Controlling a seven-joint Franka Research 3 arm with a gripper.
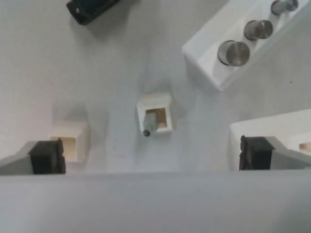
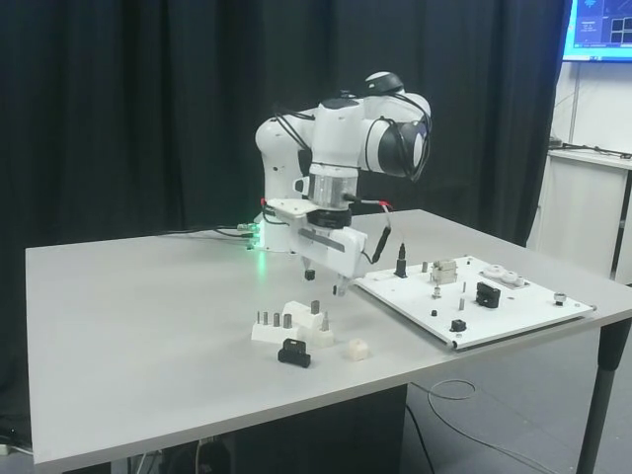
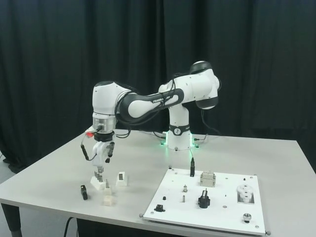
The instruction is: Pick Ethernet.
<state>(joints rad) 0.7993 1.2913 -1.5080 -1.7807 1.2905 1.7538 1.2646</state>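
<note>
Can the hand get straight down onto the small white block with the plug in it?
Probably yes: the hand hangs open above the white block, and nothing covers it.

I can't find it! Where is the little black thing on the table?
The little black thing lies on the grey table near its front edge in the first room view, just in front of the white block with metal pegs and beside a small white cube.

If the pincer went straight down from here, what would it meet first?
Probably the small white holder block with a grey pin standing in it, which sits between the open pincer fingers; depth is unclear.
</note>
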